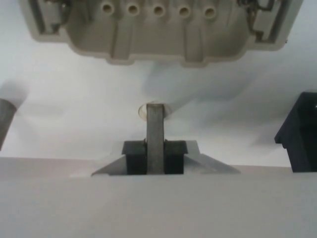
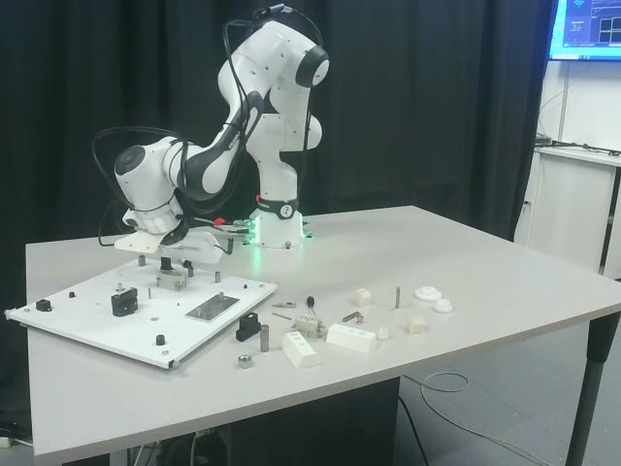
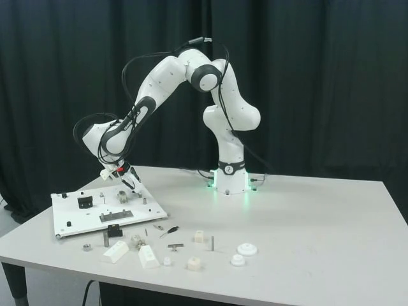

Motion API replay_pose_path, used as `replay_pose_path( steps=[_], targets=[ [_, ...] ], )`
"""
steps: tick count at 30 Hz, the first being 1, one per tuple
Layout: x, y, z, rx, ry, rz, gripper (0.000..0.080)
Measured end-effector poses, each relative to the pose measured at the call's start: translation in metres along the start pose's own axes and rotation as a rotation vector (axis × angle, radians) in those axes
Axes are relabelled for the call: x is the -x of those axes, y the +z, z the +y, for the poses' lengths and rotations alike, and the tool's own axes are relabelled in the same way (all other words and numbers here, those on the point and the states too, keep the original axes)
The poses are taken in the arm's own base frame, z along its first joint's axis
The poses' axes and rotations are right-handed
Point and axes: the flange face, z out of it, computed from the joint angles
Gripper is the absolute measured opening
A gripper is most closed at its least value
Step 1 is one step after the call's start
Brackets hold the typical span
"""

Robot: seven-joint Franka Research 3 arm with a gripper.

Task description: Remove square peg 3.

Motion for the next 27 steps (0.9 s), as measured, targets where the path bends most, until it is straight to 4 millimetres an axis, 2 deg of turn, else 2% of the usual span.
replay_pose_path(
  steps=[27],
  targets=[
    [0.0007,-0.0004,-0.0012,0.01,-0.007,0.004,0.0074]
  ],
)
